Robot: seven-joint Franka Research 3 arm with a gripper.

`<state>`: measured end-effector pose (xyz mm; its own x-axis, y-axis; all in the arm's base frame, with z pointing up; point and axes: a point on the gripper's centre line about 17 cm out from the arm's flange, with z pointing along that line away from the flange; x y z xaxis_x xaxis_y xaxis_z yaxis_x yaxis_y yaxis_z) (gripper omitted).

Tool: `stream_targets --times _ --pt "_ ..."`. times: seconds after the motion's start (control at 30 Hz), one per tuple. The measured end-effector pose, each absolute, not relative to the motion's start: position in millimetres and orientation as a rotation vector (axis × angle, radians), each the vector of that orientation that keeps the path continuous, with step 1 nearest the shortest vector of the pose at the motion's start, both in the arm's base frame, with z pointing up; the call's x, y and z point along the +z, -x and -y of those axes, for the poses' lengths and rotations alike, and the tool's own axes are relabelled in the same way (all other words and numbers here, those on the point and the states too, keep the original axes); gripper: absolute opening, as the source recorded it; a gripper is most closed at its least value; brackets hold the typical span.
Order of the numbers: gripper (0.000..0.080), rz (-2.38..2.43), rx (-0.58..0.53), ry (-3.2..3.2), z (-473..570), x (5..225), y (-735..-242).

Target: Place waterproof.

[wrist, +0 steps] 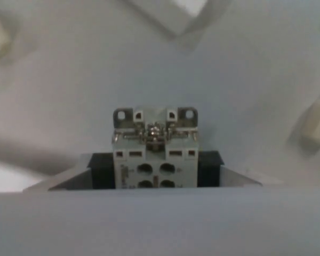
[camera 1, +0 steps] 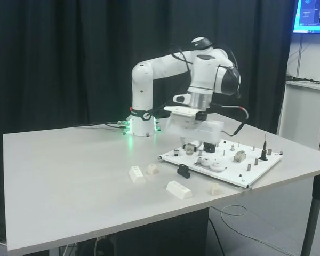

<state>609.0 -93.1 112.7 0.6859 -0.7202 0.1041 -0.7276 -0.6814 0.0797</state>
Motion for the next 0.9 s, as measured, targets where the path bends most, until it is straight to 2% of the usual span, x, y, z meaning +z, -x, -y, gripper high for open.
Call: stream_targets --times 0.47,0.9 --pt "0.0314 1.121 0.027 -2.833 144 77 -593" --pt "0.0314 1.072 0.005 -2.885 161 54 -587"
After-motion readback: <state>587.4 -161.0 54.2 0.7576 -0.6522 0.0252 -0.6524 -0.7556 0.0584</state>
